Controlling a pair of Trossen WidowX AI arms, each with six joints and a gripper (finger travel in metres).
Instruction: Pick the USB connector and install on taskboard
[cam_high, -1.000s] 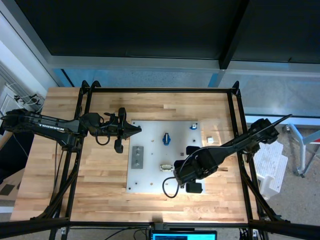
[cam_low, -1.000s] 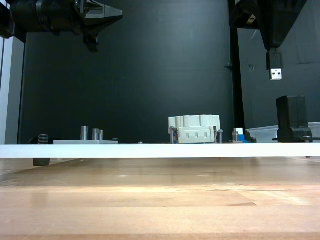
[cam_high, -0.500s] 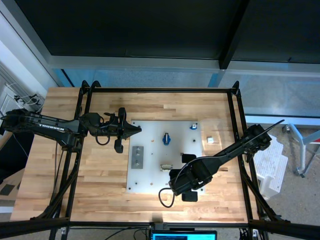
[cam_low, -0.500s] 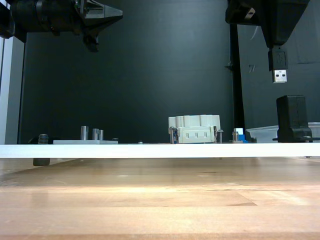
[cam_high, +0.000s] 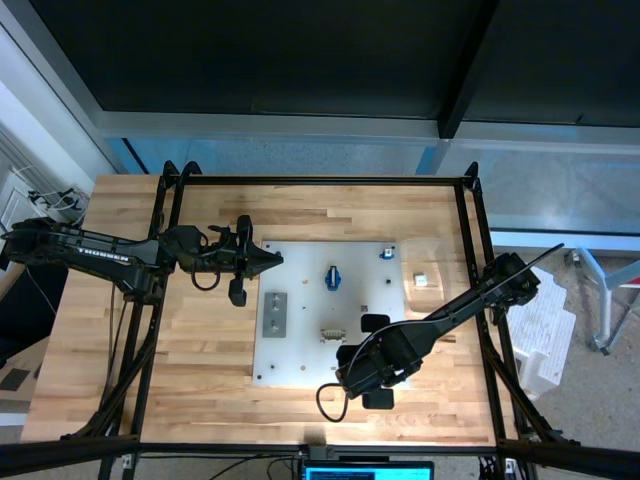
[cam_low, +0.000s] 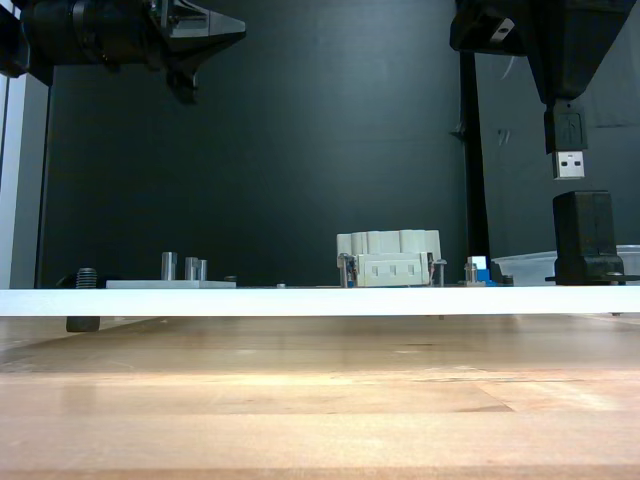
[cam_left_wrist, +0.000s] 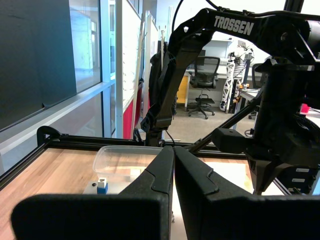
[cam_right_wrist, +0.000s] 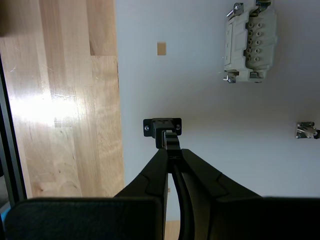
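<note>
- The jaws of the right gripper (cam_right_wrist: 170, 150) are clamping the USB connector (cam_low: 567, 145), holding it upright with its metal plug pointing down.
- The plug's tip is hanging just above the black socket (cam_low: 583, 235), not touching it. In the right wrist view the two are looking well lined up.
- That socket is standing on the taskboard (cam_high: 300, 370) close to its near edge, to the right of the beige multi-pin socket (cam_low: 390, 258).
- Judging from this, the pick is done and the carry over the board is all but finished. Lowering the plug, seating it fully in the socket's mouth and letting go are remaining.
- The left gripper (cam_high: 270, 259) is hovering high over the taskboard's left edge, its jaws pressed together on nothing, taking no part.
- The taskboard is lying around the middle of the worktop (cam_high: 150, 340).
</note>
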